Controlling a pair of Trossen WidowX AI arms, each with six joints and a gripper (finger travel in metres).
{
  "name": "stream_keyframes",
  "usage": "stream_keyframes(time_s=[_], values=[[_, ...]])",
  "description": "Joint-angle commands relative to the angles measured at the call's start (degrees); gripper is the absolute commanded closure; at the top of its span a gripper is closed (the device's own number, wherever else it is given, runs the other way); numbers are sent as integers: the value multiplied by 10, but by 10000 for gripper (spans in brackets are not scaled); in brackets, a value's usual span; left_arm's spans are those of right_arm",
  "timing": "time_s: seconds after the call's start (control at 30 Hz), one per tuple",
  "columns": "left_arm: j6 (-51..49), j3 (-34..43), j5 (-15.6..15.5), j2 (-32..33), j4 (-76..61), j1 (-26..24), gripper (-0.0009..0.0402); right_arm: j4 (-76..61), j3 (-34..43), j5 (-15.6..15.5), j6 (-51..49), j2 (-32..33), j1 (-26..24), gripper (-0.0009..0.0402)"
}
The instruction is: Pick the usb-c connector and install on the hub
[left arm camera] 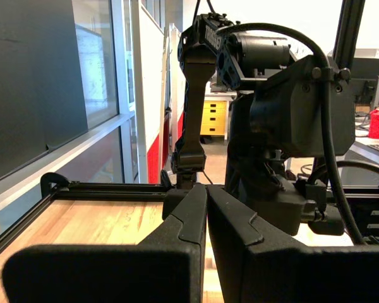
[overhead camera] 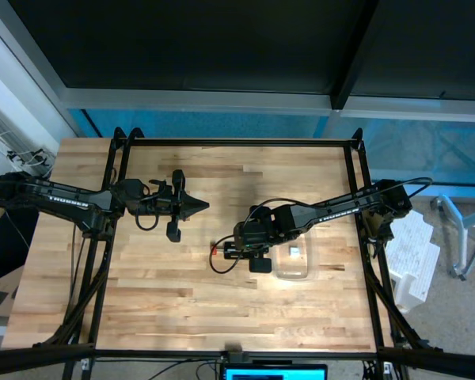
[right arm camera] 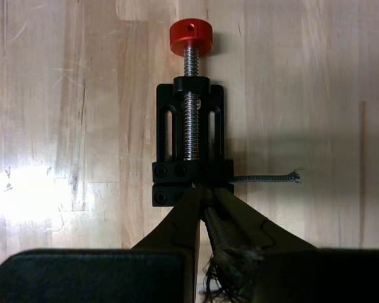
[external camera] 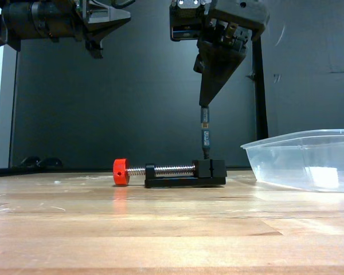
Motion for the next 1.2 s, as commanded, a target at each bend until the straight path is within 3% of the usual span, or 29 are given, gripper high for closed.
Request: stream_keyframes(time_s=[0.03,1.2], values=[[0,0,0,0,0,0,393,0,-1,0,2,0,0,394],[0,0,0,0,0,0,393,-2,-1,1,-9,0,0,394]])
